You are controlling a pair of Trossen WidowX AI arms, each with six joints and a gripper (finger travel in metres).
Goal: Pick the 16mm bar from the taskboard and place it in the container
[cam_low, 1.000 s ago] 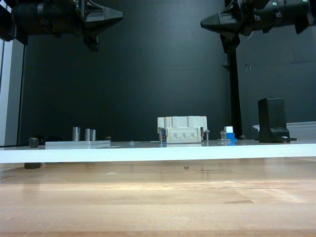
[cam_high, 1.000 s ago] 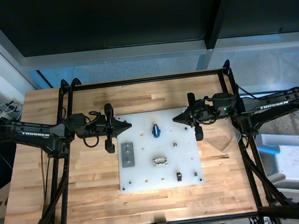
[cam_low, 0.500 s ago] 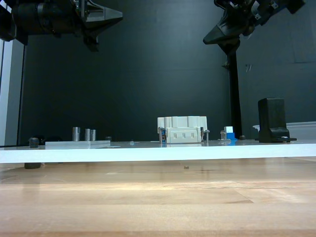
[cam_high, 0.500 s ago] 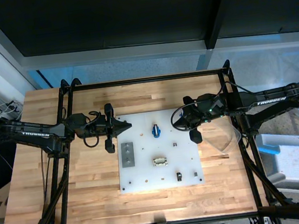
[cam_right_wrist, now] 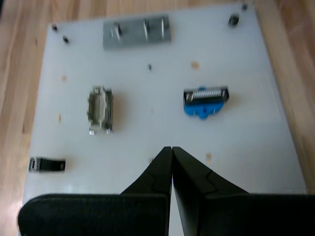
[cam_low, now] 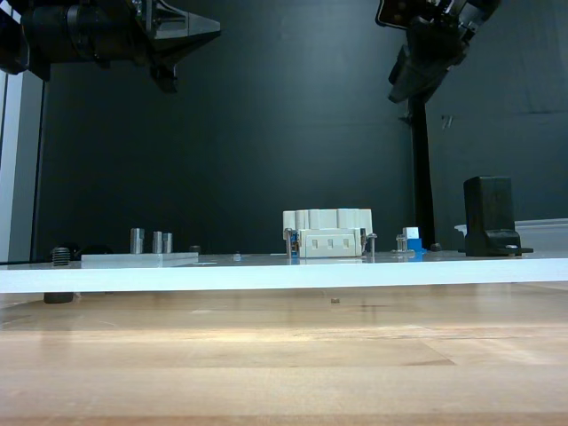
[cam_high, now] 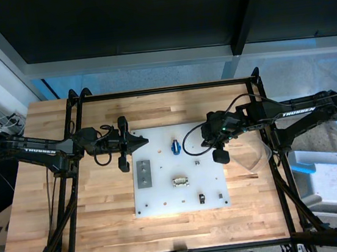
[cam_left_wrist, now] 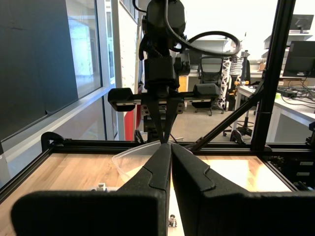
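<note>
Two hands [cam_left_wrist: 171, 144] [cam_right_wrist: 171, 147], one taskboard [cam_high: 164, 194], one container [cam_left_wrist: 132, 162], seemingly three bars [cam_right_wrist: 145, 27]

Only legible text on my feeds: white "TROSSEN" lettering on the left arm's forearm link [cam_high: 27, 151], well behind the left gripper [cam_high: 142, 141], which hangs over the far-left corner of the taskboard [cam_high: 158, 195]. Same word on the right arm's forearm link [cam_high: 295, 112], behind the right gripper [cam_high: 208, 139], high over the board's far-right part. Any markings on the board fittings are too small to read.

wooden table [cam_high: 106, 223] | taskboard [cam_high: 164, 191] flat at centre | container [cam_high: 246, 156] beside its right edge
</note>
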